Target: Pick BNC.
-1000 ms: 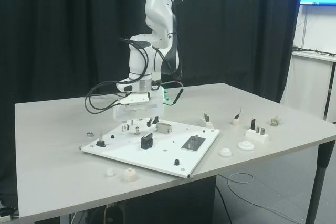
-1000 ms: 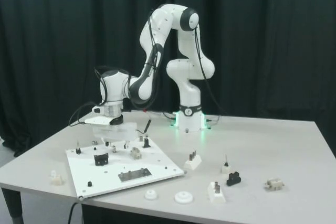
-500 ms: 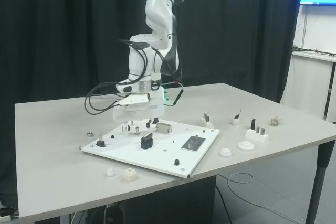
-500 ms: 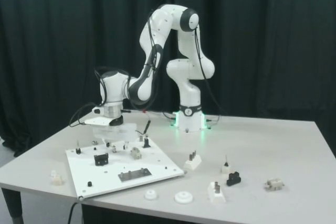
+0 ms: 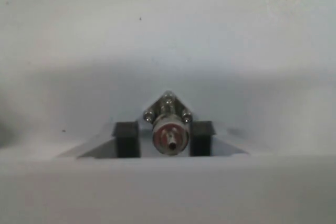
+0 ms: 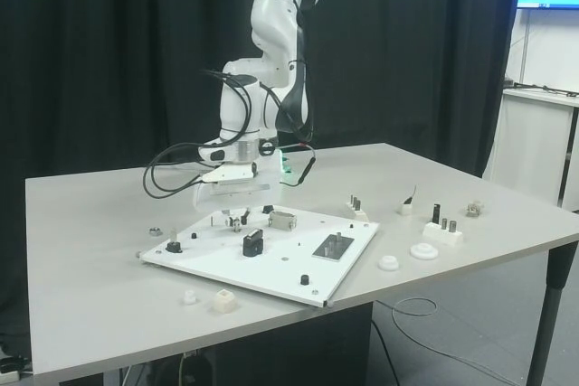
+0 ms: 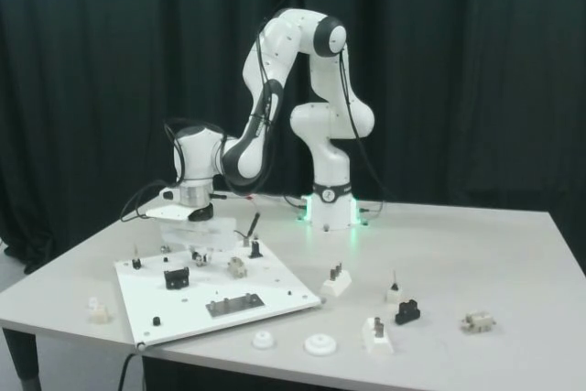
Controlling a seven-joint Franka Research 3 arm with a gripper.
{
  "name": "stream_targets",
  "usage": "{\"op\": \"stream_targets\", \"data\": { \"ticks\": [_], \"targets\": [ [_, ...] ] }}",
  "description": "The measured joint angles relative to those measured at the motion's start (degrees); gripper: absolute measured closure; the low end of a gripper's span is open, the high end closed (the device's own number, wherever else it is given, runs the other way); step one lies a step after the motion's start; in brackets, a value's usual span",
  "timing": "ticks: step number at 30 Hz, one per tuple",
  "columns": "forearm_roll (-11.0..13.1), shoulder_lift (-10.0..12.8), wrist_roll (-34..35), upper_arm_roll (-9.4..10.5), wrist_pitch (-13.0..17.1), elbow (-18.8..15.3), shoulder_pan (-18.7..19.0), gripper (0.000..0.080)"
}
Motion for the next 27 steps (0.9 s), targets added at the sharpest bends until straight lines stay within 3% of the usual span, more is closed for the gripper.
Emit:
{"op": "stream_targets", "data": {
  "ticks": [2, 3, 17, 27],
  "targets": [
    [0.0, 0.0, 0.0, -0.04, 0.1, 0.0, 0.0, 0.0458],
    [0.0, 0.0, 0.0, -0.07, 0.2, 0.1, 0.0, 0.065],
    [0.0, -0.2, 0.0, -0.16, 0.0, 0.3, 0.0, 0.0673],
    [-0.9, -2.4, -0.2, -0.93, -2.8, 1.1, 0.0, 0.0673]
  ]
}}
